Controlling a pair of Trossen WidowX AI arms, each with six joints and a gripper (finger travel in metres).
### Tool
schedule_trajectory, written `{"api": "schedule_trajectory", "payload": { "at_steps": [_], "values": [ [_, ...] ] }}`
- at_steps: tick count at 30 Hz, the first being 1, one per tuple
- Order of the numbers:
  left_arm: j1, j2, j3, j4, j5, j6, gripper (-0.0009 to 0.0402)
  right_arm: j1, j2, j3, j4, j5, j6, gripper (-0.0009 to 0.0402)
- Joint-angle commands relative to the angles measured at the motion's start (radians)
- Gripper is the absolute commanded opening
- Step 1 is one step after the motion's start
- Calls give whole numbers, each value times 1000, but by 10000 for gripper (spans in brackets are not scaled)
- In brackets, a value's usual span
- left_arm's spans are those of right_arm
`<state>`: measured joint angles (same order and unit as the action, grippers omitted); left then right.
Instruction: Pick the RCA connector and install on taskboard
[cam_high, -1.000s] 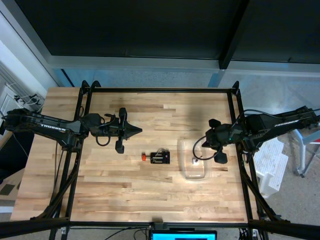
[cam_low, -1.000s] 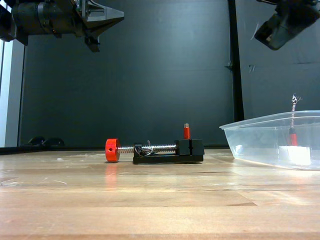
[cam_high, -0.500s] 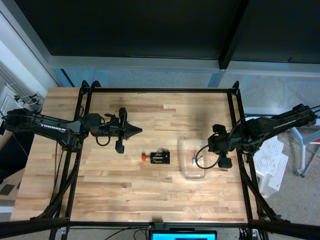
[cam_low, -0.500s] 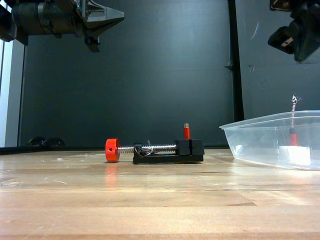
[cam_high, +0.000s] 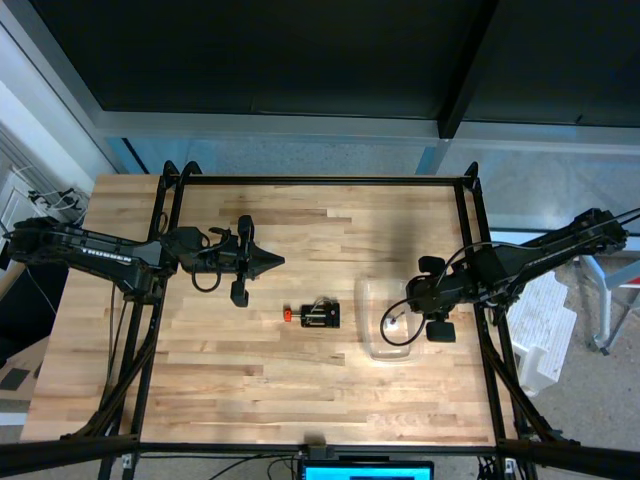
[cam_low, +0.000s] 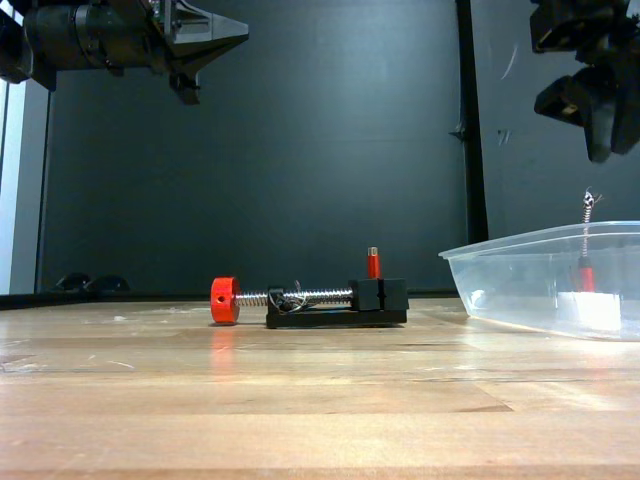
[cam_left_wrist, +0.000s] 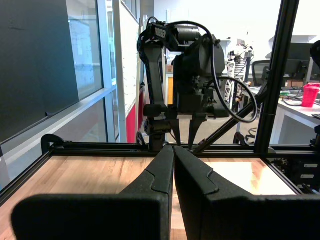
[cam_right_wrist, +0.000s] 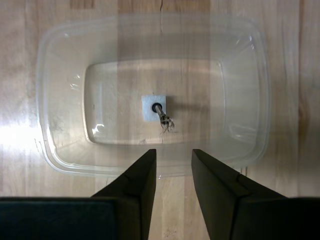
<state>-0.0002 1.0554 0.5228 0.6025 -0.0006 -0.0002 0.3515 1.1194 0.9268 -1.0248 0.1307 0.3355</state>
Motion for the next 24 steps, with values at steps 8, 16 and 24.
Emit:
{"api": "schedule_trajectory", "payload": {
  "at_steps": [8, 16, 24],
  "values": [
    [0, 0, 0, 0, 0, 0, 0, 27, 12, -74, 95, 10, 35, 122],
    [0, 0, 0, 0, 0, 0, 0, 31, 40, -129, 206, 9, 52, 149],
    [0, 0, 0, 0, 0, 0, 0, 31, 50, -187, 295, 9, 54, 165]
  ]
}}
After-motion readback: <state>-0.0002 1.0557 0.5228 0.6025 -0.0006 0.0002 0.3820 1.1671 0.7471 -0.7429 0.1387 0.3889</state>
